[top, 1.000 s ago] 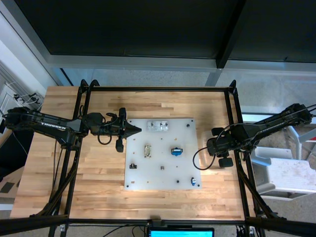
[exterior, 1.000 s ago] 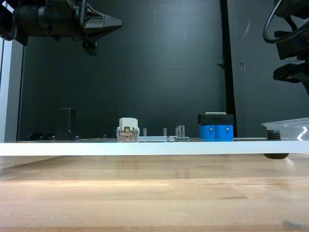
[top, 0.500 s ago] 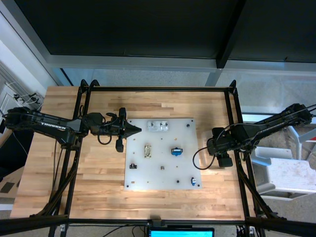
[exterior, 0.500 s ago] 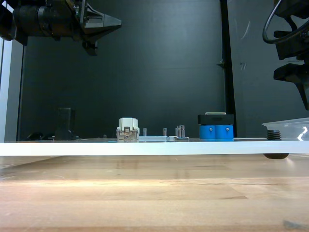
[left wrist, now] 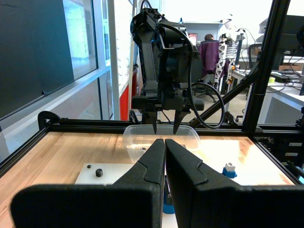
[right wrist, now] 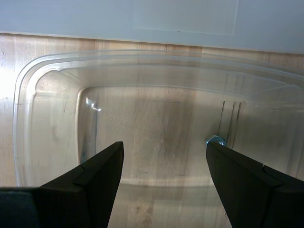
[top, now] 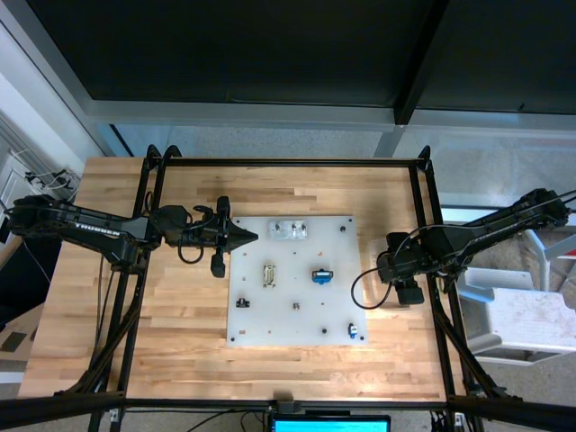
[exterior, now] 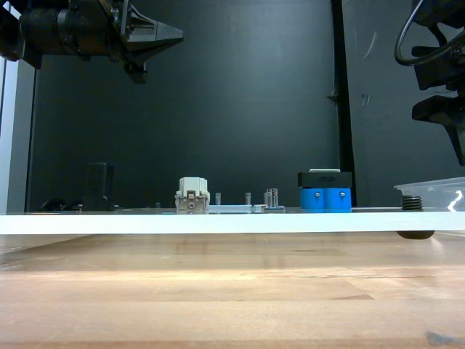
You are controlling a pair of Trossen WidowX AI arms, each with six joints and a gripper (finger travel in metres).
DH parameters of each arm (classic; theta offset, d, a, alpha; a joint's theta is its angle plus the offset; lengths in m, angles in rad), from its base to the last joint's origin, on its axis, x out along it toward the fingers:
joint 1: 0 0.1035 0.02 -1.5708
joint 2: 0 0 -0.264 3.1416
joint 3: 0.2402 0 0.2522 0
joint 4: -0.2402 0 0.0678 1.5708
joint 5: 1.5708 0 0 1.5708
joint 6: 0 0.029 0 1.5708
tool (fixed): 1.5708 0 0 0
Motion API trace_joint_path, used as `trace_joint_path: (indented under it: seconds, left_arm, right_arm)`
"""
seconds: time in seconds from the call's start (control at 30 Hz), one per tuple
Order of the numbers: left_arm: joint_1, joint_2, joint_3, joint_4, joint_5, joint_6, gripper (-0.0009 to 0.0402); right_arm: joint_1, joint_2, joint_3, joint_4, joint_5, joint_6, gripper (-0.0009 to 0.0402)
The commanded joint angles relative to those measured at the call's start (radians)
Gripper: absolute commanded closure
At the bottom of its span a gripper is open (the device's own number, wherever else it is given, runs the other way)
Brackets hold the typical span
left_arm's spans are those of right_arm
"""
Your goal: Unfasten the M12 fastener and place in the container
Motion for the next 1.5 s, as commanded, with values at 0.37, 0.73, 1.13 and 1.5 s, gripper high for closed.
trace_joint_path:
  seconds: [0.37, 0.73, 1.13, 1.5]
  left_arm:
    - [0.0, 0.0, 0.0, 0.0, 0.0, 0.0, 0.0393]
    - [0.0, 0.0, 0.0, 0.0, 0.0, 0.0, 0.0393]
    - [0.0, 0.0, 0.0, 0.0, 0.0, 0.0, 0.0393]
    - [0.0, 0.0, 0.0, 0.0, 0.0, 0.0, 0.0393]
  right_arm:
    - [0.0, 0.0, 0.001, -0.021, 0.001, 0.0, 0.015]
    - [0.0, 0.0, 0.001, -0.017, 0.0, 0.003, 0.015]
    - [0.0, 0.0, 0.001, -0.013, 0.0, 0.003, 0.015]
    - [0.0, 0.0, 0.001, -0.011, 0.0, 0.002, 0.015]
